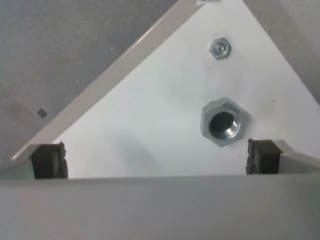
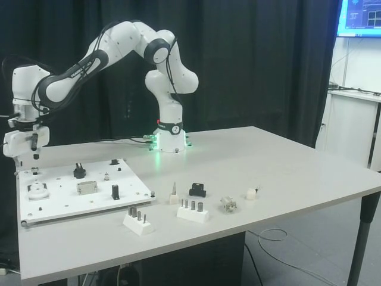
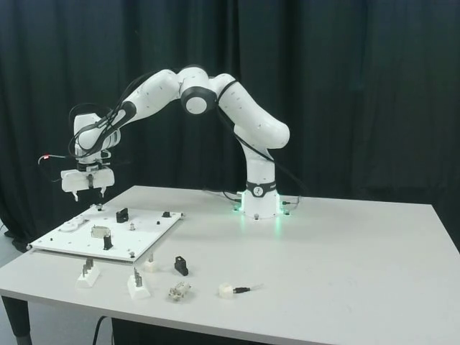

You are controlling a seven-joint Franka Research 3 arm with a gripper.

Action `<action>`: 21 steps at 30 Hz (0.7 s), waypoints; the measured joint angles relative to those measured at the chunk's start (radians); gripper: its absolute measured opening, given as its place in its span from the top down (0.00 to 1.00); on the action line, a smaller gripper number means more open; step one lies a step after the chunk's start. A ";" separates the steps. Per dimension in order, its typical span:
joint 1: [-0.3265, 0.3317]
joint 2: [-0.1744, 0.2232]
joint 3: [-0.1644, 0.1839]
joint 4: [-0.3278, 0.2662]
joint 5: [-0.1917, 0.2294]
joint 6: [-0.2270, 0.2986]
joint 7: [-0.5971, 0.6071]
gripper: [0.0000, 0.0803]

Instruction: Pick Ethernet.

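1. The white arm [image 2: 119, 44] is stretched way out from its base [image 2: 168, 140] to the far left corner of the white board [image 2: 83, 199], with the tool [image 2: 27, 156] hanging just above that corner.
2. The tool is released: in the wrist view the two black fingertips [image 1: 48, 161] sit wide apart with nothing between them, just white board underneath.
3. The wrist view also shows a big threaded hex nut [image 1: 223, 122] on the board, close to one fingertip, plus a smaller nut [image 1: 220, 48] further along. The board edge runs diagonally, with the grey surface [image 1: 60, 60] beyond it.
4. The Ethernet piece, as far as I can make out, is the small white plug [image 2: 252, 193] lying on the surface near its front edge, well right of the board and well apart from the tool. In the second room view it's the white bit [image 3: 227, 290] with a thin stub sticking out. Too small to be sure it's really Ethernet.
5. Near it sit a metal connector [image 2: 228, 204], a black clip [image 2: 197, 190], and two white blocks holding pins [image 2: 192, 211] [image 2: 138, 221].
6. There's a green glow around the arm's base.
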 joint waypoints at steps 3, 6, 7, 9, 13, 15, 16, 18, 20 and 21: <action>0.001 -0.003 -0.001 0.001 -0.008 0.000 0.000 0.00; 0.001 -0.005 -0.002 0.004 -0.015 0.000 0.000 0.00; 0.001 -0.005 -0.002 0.005 -0.018 0.000 0.000 0.00; 0.001 -0.005 -0.003 0.007 -0.021 0.000 0.000 0.00; 0.001 -0.005 -0.004 0.012 -0.025 -0.001 0.000 0.00; 0.001 -0.005 -0.005 0.014 -0.026 -0.001 0.000 0.00; 0.001 -0.005 -0.005 0.015 -0.027 -0.002 0.000 0.00; 0.001 -0.005 -0.007 0.017 -0.030 -0.002 0.000 0.00; 0.001 -0.005 -0.008 0.019 -0.032 -0.003 0.000 0.00; 0.001 -0.005 -0.009 0.020 -0.033 -0.004 0.000 0.00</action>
